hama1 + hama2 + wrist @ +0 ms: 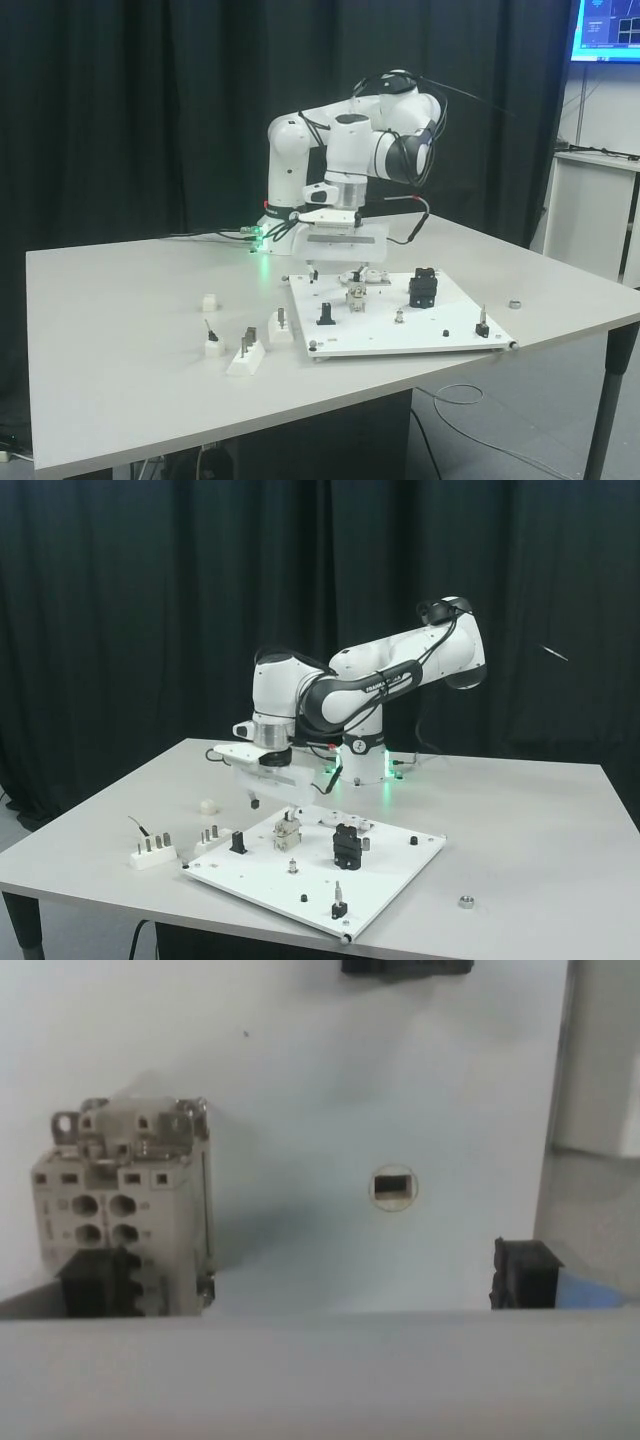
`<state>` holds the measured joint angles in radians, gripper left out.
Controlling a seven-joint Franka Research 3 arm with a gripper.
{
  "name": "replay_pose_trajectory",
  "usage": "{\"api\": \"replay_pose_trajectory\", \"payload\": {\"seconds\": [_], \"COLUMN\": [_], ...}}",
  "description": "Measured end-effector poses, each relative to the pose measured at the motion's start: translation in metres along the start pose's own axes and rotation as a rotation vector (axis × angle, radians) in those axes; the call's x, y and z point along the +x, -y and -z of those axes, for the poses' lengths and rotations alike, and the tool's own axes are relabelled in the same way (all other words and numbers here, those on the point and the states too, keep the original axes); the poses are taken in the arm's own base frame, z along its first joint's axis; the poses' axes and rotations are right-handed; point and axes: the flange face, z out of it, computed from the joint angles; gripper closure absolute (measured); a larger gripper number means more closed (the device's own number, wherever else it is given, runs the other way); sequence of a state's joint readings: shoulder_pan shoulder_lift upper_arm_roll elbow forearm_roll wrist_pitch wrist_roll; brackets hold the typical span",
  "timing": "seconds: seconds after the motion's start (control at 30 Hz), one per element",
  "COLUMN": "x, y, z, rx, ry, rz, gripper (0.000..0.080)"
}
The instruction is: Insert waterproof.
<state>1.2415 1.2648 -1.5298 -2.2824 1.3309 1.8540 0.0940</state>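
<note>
Black curtains hang behind the grey table (120, 300), on which a white board (390, 875) carries several fixtures. The gripper (338, 272) hovers low above the board's rear edge; whether it is released or clenched cannot be told. The grey waterproof connector (122, 1215) stands upright on the board directly below the gripper, with one black fingertip (97, 1282) overlapping its lower part in the wrist view. A black block (347, 846) sits on the board nearby.
</note>
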Motion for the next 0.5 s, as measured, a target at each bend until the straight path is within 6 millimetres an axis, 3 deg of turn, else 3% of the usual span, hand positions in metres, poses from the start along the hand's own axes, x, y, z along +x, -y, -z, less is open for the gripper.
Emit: {"api": "replay_pose_trajectory", "payload": {"seconds": [0.5], "x": [-0.0012], "y": [-0.0043], "z": [-0.0037], "rx": [-0.002], "ry": [0.005], "rz": [0.011], "gripper": [0.0003]}}
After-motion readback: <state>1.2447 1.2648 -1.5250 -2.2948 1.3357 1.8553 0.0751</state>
